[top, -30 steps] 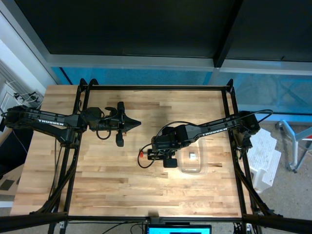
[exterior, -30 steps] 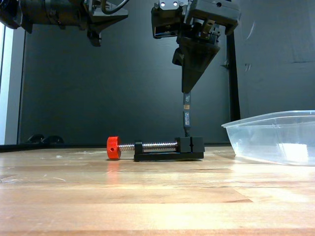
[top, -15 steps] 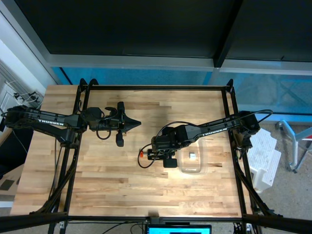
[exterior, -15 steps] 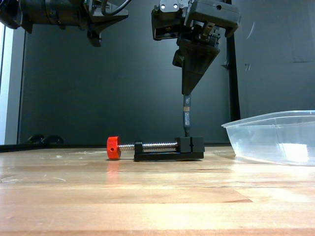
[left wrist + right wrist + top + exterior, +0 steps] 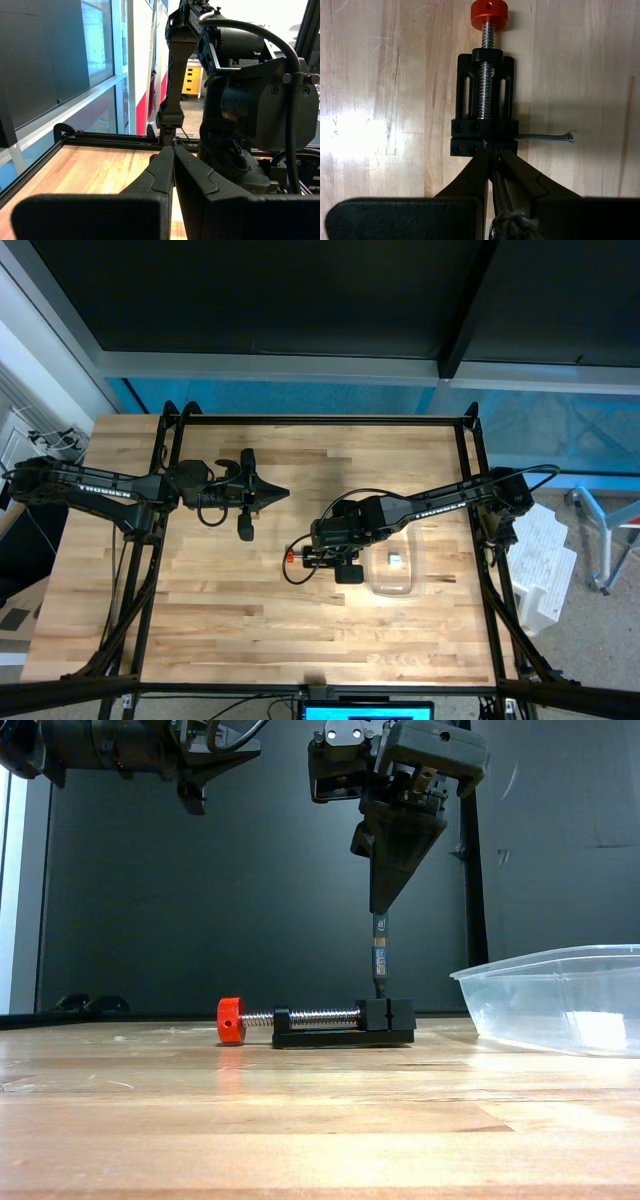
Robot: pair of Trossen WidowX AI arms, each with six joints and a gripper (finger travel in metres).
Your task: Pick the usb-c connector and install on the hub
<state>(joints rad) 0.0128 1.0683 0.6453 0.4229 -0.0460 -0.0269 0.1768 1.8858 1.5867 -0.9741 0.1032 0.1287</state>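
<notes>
Two tools: right tool (image 5: 379,909) pinches usb-c connector (image 5: 379,960) upright, tip at hub (image 5: 340,1025); left tool (image 5: 285,494) closed, parked well apart. Crooked push may jam it.

The surface (image 5: 250,620) is lit brightly from above; a glare patch is seen near the hub (image 5: 484,127), while the low view's background is rendered dark.

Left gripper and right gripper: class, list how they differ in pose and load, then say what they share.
Pose: the left gripper lies level, high up at the left; the right gripper points straight down over the hub. Load: the left gripper holds nothing; the right gripper pinches the usb-c connector, whose lower end meets the hub. Shared: both have their fingers shut.
</notes>
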